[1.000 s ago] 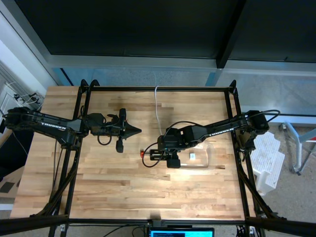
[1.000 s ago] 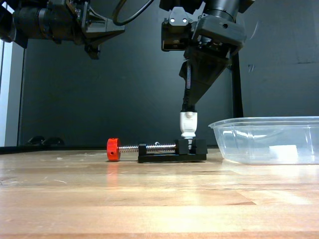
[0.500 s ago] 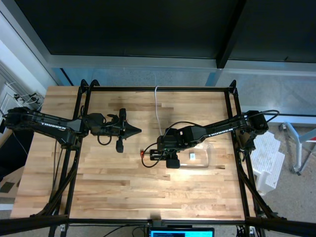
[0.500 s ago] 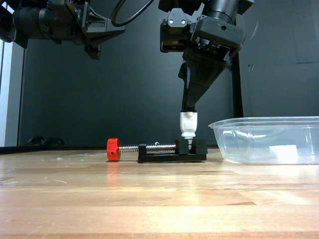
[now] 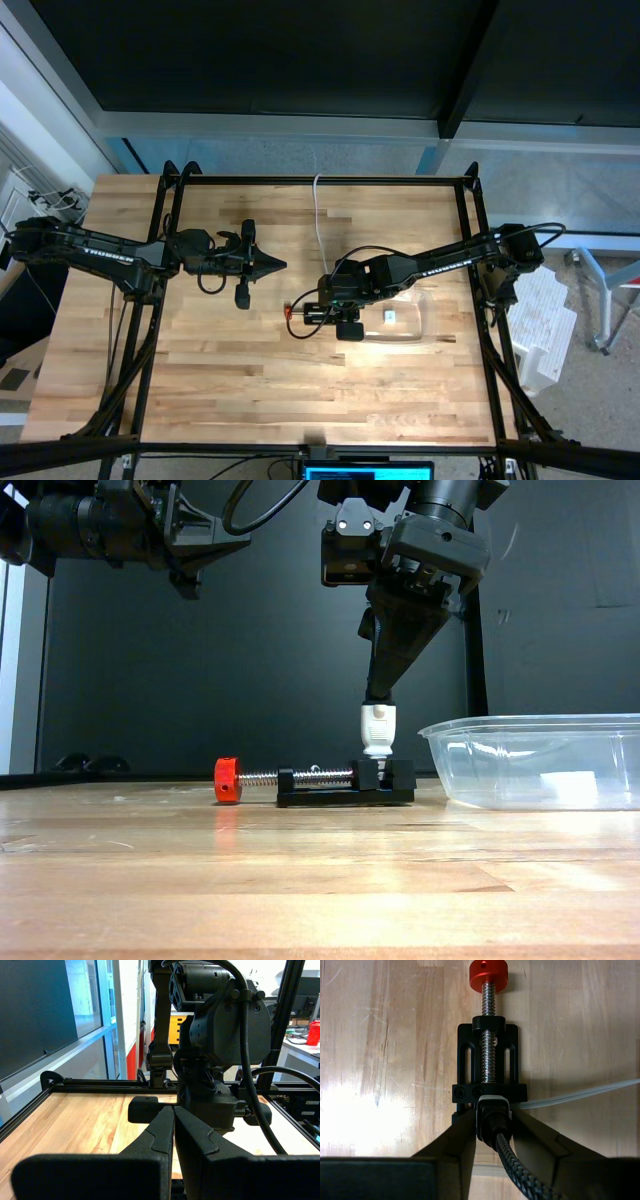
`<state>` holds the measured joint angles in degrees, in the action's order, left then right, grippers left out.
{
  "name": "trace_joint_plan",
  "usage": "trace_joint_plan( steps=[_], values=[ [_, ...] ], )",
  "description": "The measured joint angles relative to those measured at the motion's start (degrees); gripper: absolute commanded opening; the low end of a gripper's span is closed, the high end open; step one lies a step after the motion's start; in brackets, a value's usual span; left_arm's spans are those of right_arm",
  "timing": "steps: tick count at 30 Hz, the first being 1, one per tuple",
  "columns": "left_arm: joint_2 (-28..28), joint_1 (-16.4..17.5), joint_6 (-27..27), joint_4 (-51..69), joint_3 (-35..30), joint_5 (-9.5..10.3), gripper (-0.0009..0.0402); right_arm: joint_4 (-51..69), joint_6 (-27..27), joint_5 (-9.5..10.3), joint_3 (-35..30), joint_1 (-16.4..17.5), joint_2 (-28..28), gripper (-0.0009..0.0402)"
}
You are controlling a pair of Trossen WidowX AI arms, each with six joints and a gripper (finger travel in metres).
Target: Remove the power plug from the receptacle and place in the container
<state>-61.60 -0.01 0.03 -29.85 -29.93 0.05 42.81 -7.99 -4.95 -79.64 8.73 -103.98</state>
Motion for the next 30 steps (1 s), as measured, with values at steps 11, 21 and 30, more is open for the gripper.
trace_joint_plan(
  steps=[11,21,30],
  values=[
    [0.0,0.0,0.0,0.0,0.0,0.00,0.0000,0.0,-0.5,0.00,0.0,-0.1,0.0,0.0005],
    [0.0,0.0,0.0,0.0,0.0,0.00,0.0000,0.0,-0.5,0.02,0.0,-0.1,0.1,0.0000],
    [0.0,0.0,0.0,0.0,0.0,0.00,0.0000,0.4,-0.5,0.04,-0.3,-0.1,0.3,0.0000]
  ],
)
